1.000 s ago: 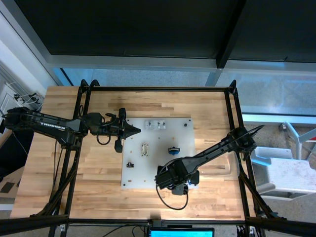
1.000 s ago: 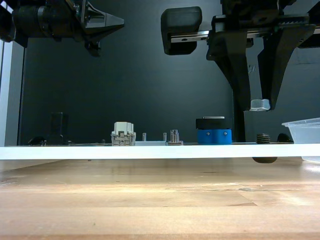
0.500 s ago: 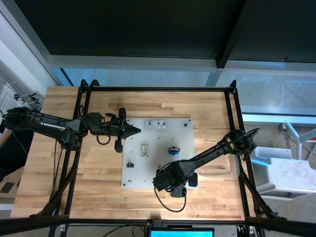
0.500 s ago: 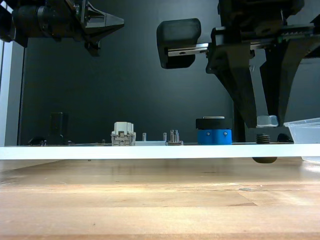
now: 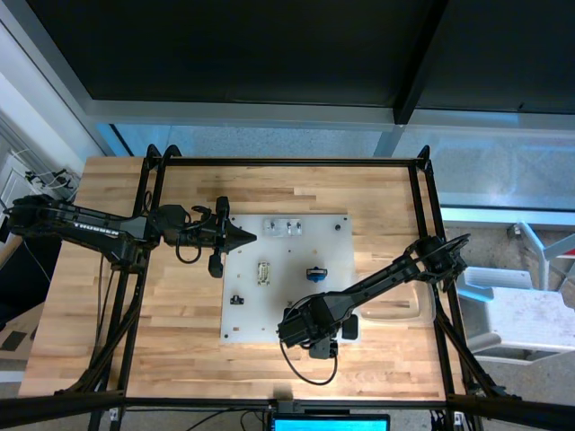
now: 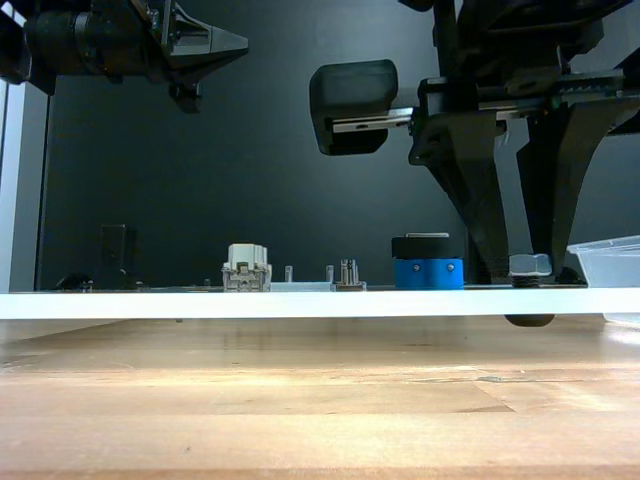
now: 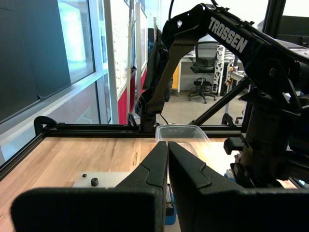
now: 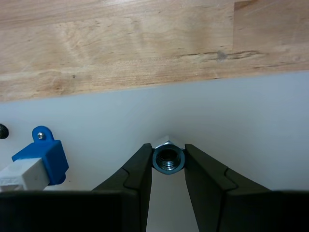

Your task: Pick the M12 fastener and fasten on the M12 threads

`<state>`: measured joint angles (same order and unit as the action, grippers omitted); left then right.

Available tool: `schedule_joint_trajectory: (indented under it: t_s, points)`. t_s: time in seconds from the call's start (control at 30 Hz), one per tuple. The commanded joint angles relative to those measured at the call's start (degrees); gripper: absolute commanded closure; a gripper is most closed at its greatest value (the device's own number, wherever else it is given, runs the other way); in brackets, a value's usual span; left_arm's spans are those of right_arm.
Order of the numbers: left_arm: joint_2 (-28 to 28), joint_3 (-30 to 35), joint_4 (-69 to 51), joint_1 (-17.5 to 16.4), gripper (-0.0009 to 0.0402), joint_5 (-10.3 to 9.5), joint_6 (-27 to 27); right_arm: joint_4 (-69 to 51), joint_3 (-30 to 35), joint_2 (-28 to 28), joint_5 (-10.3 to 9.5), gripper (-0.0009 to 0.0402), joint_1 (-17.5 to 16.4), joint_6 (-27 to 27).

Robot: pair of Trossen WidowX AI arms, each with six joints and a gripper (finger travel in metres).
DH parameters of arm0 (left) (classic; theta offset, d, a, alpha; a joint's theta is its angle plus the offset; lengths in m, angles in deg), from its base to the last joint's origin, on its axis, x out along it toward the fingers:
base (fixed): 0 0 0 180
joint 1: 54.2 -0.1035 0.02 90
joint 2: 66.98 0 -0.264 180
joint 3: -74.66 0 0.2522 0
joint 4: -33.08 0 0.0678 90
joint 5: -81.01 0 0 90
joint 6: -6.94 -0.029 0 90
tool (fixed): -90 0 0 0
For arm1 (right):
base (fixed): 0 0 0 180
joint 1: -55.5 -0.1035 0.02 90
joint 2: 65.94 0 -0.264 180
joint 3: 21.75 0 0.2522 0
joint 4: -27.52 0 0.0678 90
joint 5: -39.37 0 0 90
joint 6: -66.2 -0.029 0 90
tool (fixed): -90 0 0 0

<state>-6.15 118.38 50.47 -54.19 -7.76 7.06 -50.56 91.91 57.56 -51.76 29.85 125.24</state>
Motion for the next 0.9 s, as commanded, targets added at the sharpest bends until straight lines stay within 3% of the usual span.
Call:
schedule_joint_trajectory:
  t_s: [0.03, 0.3, 0.5, 0.67, 0.9]
  points:
    - [0.02, 0.0, 0.02, 0.0, 0.0393, 0.02, -0.02, 0.44, -0.68, 0.02, 0.07, 0.0364, 0.2, -0.02]
    - [0.02, 0.0, 0.02, -0.02, 0.0393, 0.02, -0.02, 1.27, -1.25, 0.02, 0.04, 0.0364, 0.28, -0.52]
    - [0.02, 0.0, 0.02, 0.0, 0.0393, 0.02, -0.02, 1.33, -1.25, 0.02, 0.04, 0.0364, 0.26, -4.63]
    - [0.02, 0.0, 0.02, 0.0, 0.0393, 0.02, -0.02, 1.49, -1.25, 0.0, 0.04, 0.0364, 0.28, -12.35]
    - [0.02, 0.0, 0.02, 0.0, 0.0393, 0.02, -0.02, 1.55, -1.25, -0.09, 0.04, 0.0364, 0.26, -27.71]
